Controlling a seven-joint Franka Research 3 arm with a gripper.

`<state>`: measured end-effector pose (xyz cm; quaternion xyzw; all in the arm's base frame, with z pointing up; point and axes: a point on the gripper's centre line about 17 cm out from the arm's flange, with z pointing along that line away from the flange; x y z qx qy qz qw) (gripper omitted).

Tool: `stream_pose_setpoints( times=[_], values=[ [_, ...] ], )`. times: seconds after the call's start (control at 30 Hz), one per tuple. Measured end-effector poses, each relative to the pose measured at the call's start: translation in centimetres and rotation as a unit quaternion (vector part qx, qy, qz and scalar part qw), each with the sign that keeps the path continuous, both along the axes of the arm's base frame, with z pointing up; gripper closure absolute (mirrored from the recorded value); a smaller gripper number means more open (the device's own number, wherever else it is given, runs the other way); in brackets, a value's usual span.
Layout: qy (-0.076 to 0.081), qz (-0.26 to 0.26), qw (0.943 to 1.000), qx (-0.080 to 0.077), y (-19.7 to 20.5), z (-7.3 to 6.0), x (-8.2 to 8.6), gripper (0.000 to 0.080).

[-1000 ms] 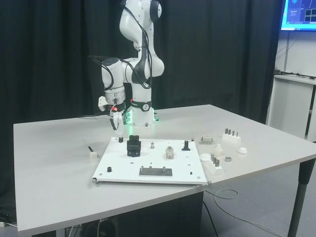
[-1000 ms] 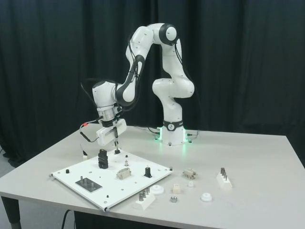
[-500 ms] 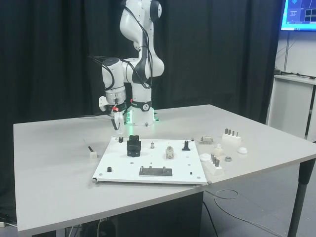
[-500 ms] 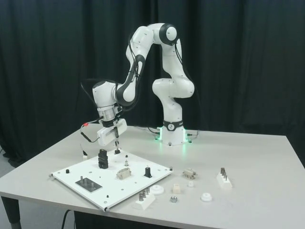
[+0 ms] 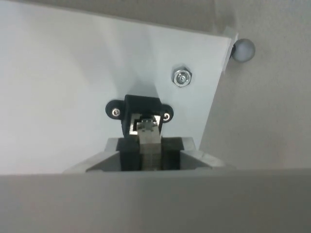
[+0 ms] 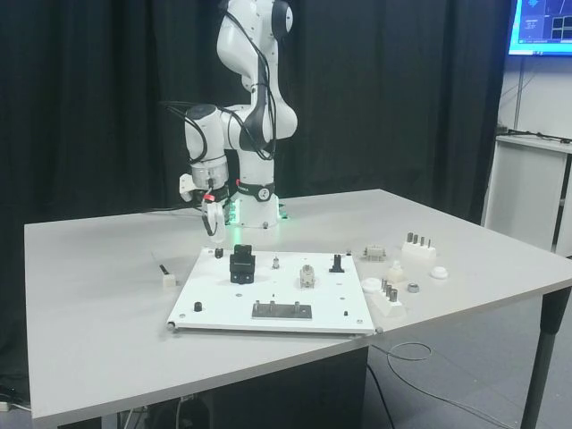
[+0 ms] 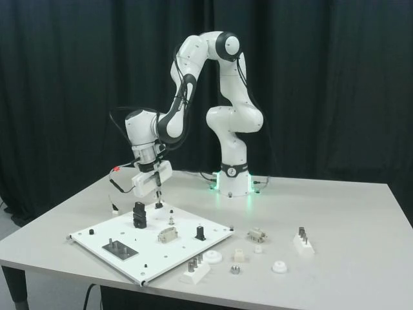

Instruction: Insert Ethernet.

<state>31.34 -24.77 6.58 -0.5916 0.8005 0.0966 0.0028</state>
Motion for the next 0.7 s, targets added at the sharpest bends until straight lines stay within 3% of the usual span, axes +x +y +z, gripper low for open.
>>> stream_pose_setpoints(
  times=[0.7],
  values=[
    [-0.006, 0.004, 1.0, -0.006, -0.7, -0.09, 0.05, 0.0715]
  ],
)
